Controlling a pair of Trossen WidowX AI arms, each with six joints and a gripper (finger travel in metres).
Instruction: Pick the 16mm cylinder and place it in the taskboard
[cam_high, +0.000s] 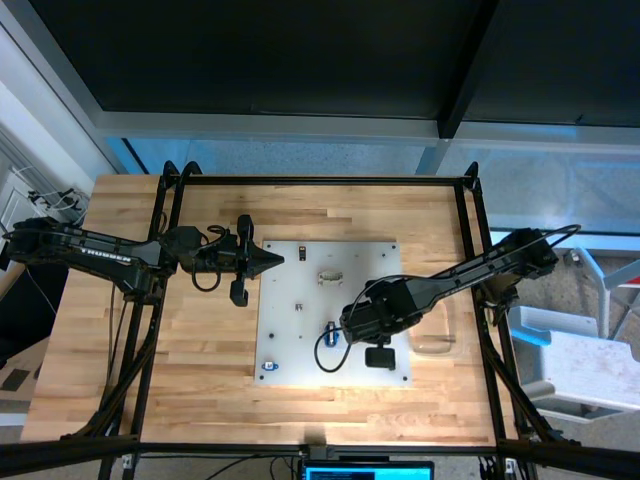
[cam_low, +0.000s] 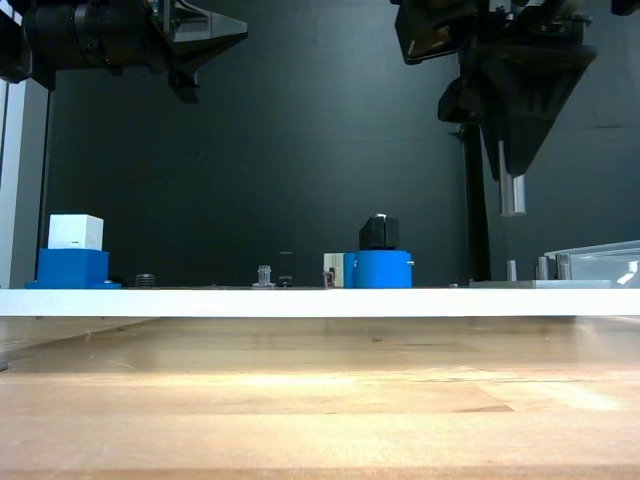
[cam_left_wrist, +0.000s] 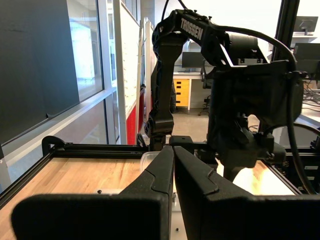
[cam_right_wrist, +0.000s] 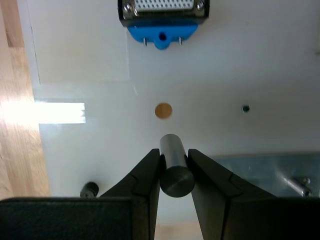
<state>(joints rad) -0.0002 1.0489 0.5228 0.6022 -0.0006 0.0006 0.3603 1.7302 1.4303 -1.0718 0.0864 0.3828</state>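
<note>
Broadly, a wooden table is seen with the white taskboard laid flat on its middle. At the board's far left edge the left gripper is held high above the surface, its fingers pressed together with nothing between them. The right gripper is pointed straight down over the right half of the board, its fingers closed narrowly around the 16mm cylinder. The cylinder is held upright, and in the low view its lower end is shown hanging clear of the board, not touching it. A small round hole is seen in the board between the cylinder and a blue fitting.
</note>
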